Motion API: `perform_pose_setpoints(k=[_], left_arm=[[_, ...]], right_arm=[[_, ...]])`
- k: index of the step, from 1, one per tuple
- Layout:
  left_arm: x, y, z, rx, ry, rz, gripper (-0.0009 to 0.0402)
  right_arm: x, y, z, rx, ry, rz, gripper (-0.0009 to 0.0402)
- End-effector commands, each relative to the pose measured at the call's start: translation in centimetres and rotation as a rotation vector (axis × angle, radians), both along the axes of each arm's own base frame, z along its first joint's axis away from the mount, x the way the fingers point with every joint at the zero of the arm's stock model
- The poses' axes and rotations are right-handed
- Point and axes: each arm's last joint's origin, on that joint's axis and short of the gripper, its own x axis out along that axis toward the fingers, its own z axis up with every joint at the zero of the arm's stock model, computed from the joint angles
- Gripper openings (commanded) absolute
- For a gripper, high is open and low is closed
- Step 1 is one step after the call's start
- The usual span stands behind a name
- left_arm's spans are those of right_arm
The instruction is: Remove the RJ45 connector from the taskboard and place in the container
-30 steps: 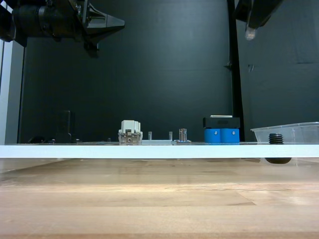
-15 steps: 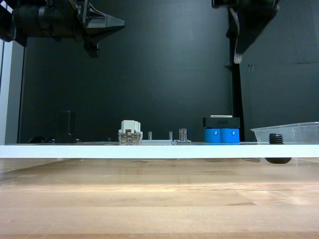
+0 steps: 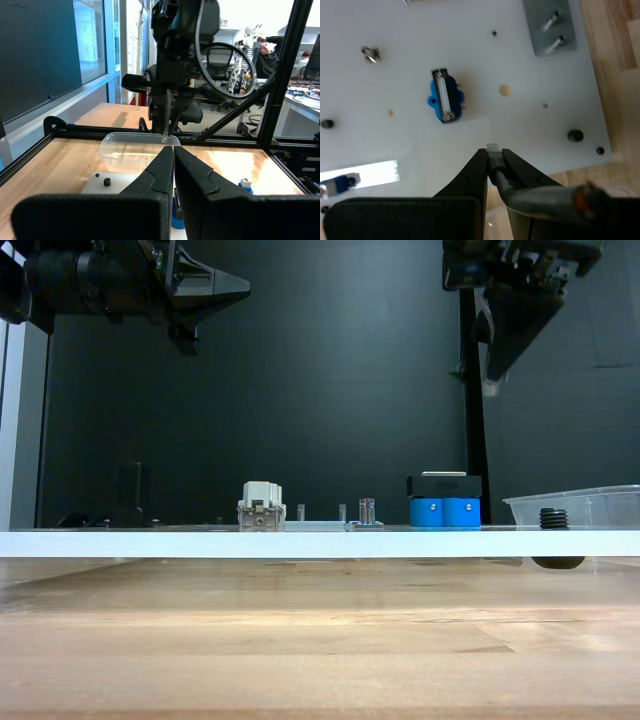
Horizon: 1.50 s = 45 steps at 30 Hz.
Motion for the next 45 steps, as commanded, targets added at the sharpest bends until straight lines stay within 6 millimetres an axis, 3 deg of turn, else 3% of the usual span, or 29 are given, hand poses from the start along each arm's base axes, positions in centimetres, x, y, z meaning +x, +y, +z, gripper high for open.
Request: perform_pose_setpoints(k=[1, 10, 18, 27, 36, 45], left_arm=[[0.0, 0.0, 0.0, 0.000, 0.000, 0.000, 0.0000], [0.0, 0.0, 0.0, 0.000, 0.000, 0.000, 0.0000], [0.0, 0.0, 0.0, 0.000, 0.000, 0.000, 0.0000], [0.0, 0.0, 0.0, 0.000, 0.000, 0.000, 0.0000], [0.0, 0.0, 0.0, 0.000, 0.000, 0.000, 0.0000], [0.0, 0.0, 0.0, 0.000, 0.000, 0.000, 0.0000]], right_arm=[[-0.6, -0.9, -0.5, -0.008, 0.002, -0.019, 0.0043], [-2.8, -3.1, -1.8, -0.030, 0.019, -0.065, 0.0135], [-4.8, -3.8, -2.4, -0.050, 0.035, -0.054, 0.0218], [-6.5, -3.7, -2.2, -0.061, 0.032, -0.027, 0.0236], [-5.4, -3.7, -2.7, -0.025, 0.058, -0.040, 0.0236], [-1.5, -3.9, -4.8, 0.052, 0.132, -0.251, 0.0236]])
